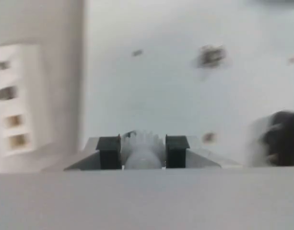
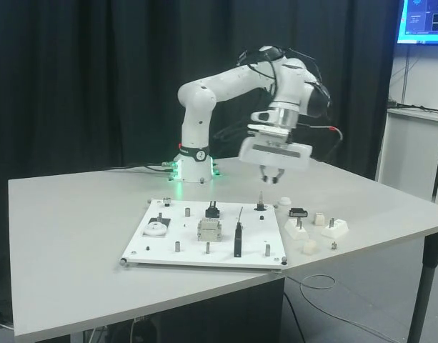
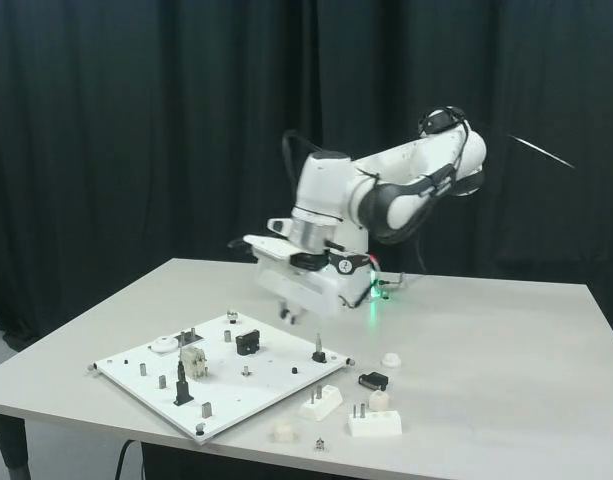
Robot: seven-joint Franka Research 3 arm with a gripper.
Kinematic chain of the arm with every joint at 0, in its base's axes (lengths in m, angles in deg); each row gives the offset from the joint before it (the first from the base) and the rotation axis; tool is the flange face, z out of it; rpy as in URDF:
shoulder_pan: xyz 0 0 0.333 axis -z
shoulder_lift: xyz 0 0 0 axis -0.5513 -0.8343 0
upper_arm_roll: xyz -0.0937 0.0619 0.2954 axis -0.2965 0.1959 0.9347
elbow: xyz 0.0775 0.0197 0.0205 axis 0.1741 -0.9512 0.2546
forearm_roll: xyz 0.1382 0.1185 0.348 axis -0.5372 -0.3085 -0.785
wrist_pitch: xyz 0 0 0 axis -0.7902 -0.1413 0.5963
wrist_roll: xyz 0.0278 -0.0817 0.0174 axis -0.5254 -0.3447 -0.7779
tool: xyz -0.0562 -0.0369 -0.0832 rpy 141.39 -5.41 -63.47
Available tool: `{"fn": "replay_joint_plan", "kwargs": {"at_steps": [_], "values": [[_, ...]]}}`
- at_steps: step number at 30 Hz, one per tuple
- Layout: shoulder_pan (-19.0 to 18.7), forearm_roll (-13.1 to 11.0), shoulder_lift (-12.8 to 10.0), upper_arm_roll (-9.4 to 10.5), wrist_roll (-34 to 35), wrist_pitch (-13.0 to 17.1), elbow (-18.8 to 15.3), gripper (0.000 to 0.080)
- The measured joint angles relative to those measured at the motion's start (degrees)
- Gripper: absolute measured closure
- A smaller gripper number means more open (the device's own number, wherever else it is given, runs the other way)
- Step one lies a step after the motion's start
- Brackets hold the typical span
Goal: Insert small gear.
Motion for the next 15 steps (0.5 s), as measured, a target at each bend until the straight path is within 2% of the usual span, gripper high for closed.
{"fn": "replay_joint_plan", "kwargs": {"at_steps": [15], "values": [[10.2,-0.1,0.0,-2.49,-14.1,0.1,-3.1,0.0607]]}}
